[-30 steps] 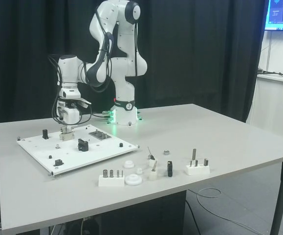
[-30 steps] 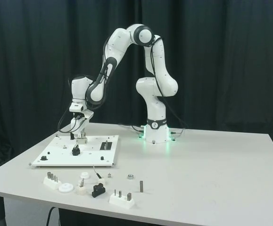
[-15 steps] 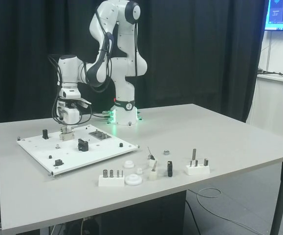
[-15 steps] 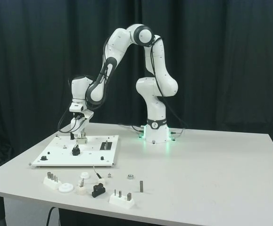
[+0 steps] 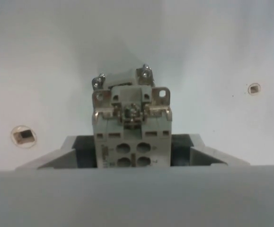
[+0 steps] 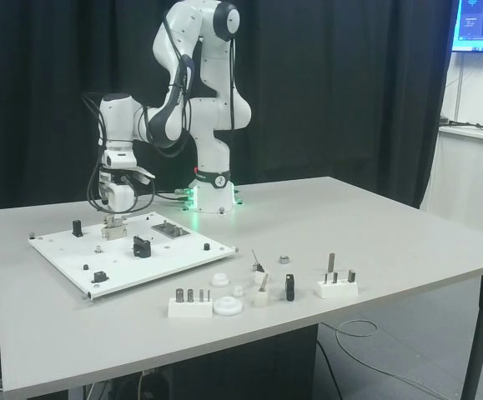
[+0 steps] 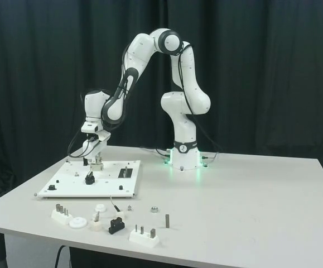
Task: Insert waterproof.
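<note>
On the white board [image 6: 128, 250], toward its rear left as seen from the 1st room view, the waterproof connector [image 5: 131, 126] is being held upright, directly under the gripper [image 6: 113, 218]. From the wrist cam, the connector is being shown as a grey block w/ four round openings in its face, a metal latch across its middle & screws at its upper corners; it is being clasped on both sides by grey fingers [image 5: 61, 156], i.e. the jaws are being kept closed on it. Whether it is touching the board cannot be told. The arm [image 7: 150, 61] is being arched up & over from its base [image 7: 184, 159] at the table's [image 7: 250, 195] back. Small loose parts [image 6: 262, 287] are lying near the table's front edge, well apart from the board.
</note>
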You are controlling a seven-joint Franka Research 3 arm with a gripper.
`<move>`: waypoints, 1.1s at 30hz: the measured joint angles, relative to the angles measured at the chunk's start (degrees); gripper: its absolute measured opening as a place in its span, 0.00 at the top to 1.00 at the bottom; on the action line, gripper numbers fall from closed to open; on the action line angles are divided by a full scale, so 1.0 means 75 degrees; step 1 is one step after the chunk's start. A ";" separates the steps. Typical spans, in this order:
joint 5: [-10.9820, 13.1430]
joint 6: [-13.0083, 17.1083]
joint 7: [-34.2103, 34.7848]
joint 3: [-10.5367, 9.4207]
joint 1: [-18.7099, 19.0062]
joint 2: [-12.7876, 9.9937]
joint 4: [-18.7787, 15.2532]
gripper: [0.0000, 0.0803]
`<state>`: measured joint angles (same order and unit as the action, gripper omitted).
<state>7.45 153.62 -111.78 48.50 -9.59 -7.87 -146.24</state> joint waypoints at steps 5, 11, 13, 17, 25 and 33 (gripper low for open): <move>0.0000 0.0000 0.0051 0.0000 0.0005 0.0000 0.0001 0.61; -0.0045 0.0021 0.0051 0.0001 0.0005 -0.0001 0.0002 0.61; -0.0103 0.0027 0.0051 0.0003 0.0005 -0.0002 0.0001 0.61; -0.0234 0.0077 0.0051 0.0013 0.0005 -0.0013 0.0002 0.61; -0.0349 0.0099 0.0048 0.0013 0.0009 -0.0024 -0.0004 0.61; -0.0389 0.0099 0.0047 0.0013 0.0026 -0.0020 -0.0006 0.61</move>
<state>4.53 154.37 -111.43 48.60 -9.40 -8.02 -146.28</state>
